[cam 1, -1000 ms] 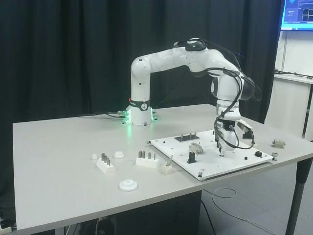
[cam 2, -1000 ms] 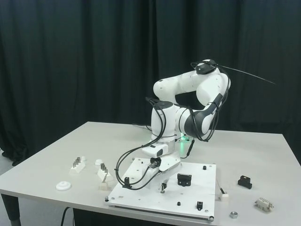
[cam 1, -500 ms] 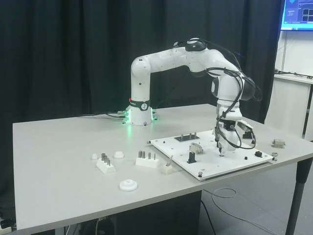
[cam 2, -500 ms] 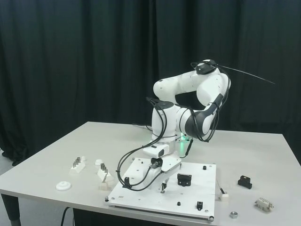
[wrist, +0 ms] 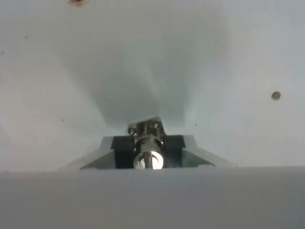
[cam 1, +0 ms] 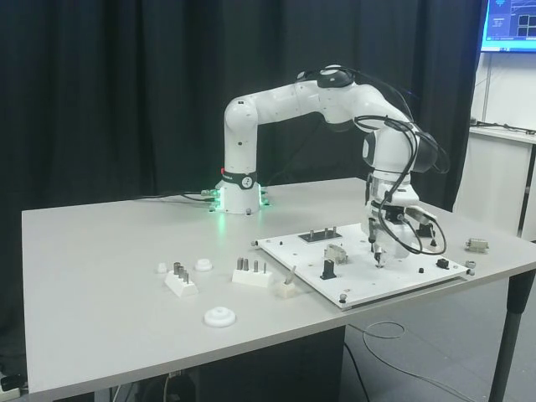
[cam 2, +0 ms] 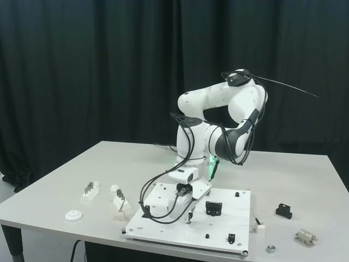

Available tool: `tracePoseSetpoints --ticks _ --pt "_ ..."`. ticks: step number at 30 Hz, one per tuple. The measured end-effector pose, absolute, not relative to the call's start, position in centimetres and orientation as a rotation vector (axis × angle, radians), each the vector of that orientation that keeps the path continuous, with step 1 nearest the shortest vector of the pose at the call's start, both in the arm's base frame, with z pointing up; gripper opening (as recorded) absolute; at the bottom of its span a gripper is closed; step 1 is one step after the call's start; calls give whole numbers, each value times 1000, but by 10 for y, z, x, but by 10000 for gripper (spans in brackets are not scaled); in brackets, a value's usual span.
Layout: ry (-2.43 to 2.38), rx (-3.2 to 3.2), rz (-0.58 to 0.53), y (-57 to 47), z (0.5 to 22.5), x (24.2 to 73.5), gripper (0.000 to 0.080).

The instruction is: Insert BNC.

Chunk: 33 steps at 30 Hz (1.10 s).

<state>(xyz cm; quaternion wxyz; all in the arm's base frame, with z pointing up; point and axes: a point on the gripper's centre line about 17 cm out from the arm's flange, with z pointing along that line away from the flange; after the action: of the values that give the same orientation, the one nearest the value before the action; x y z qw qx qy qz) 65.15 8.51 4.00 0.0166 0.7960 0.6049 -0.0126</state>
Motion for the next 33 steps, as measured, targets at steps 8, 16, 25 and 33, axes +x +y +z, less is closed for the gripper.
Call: tracePoseSetpoints --ticks 8,16,25,33 --pt "1931 2436 -40 85 40 652 122" --pt "2001 2380 -42 85 40 652 122" --pt "2121 2274 -44 85 40 652 122" --pt "2248 2151 -48 85 40 652 122"
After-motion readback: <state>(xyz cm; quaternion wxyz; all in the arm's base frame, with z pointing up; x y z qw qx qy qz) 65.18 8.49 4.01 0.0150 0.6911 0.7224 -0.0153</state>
